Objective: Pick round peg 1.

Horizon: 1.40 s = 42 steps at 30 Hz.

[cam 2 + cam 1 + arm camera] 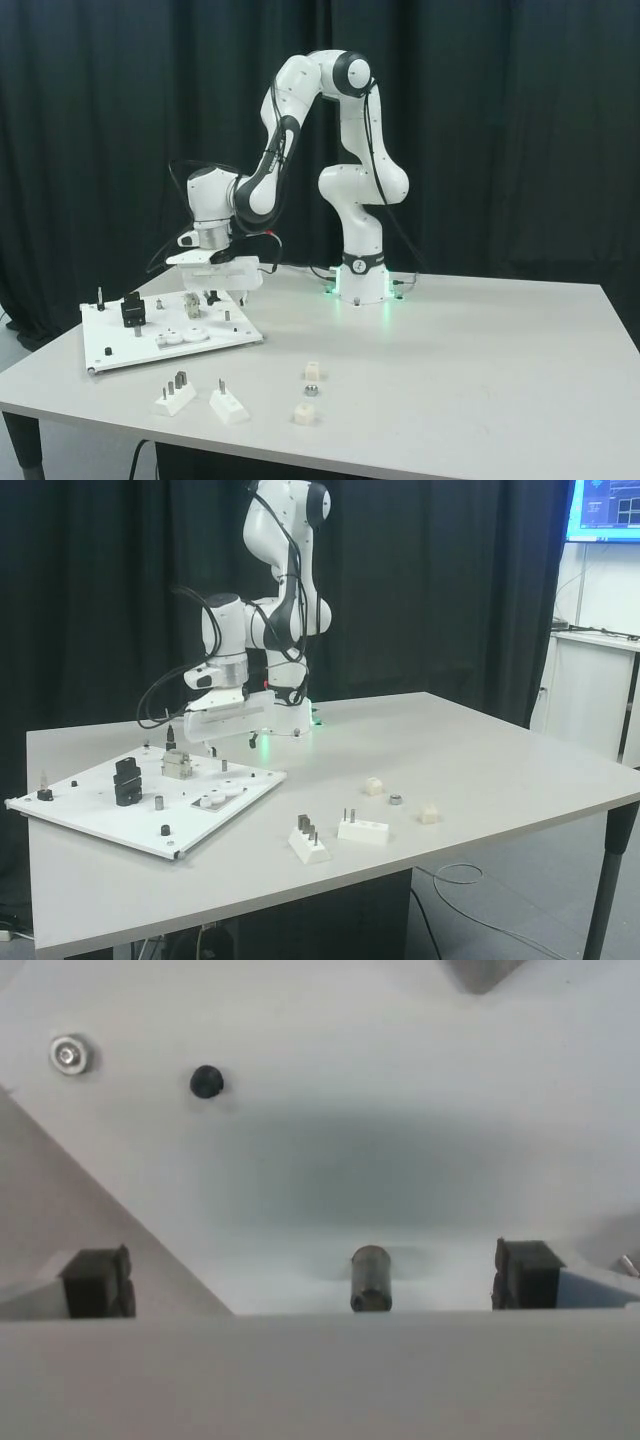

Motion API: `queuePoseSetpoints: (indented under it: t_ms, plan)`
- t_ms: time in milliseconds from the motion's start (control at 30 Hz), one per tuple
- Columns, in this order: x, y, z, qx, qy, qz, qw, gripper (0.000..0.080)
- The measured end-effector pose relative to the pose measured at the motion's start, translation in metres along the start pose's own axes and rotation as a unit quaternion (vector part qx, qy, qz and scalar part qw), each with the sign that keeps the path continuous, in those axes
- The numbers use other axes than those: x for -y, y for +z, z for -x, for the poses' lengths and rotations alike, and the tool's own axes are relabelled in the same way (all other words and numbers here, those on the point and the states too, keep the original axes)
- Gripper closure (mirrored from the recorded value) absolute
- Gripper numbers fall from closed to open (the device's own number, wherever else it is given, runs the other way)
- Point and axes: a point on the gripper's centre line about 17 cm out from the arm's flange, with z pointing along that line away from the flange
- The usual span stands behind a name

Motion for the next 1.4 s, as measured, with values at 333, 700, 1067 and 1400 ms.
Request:
queuePoseSetpoints:
  t_ms: [333, 700, 1067, 1400]
  plan:
    - [0.003, -0.006, -0.003, -0.004, -0.002, -0.003, 1.0, 0.0003]
    - [0.006, -0.015, -0.008, -0.009, -0.007, -0.006, 0.9999, 0.0003]
    - [0.006, -0.02, -0.009, -0.011, -0.013, -0.004, 0.9998, 0.0003]
    - [0.006, -0.022, -0.012, -0.013, -0.016, -0.003, 0.9998, 0.0003]
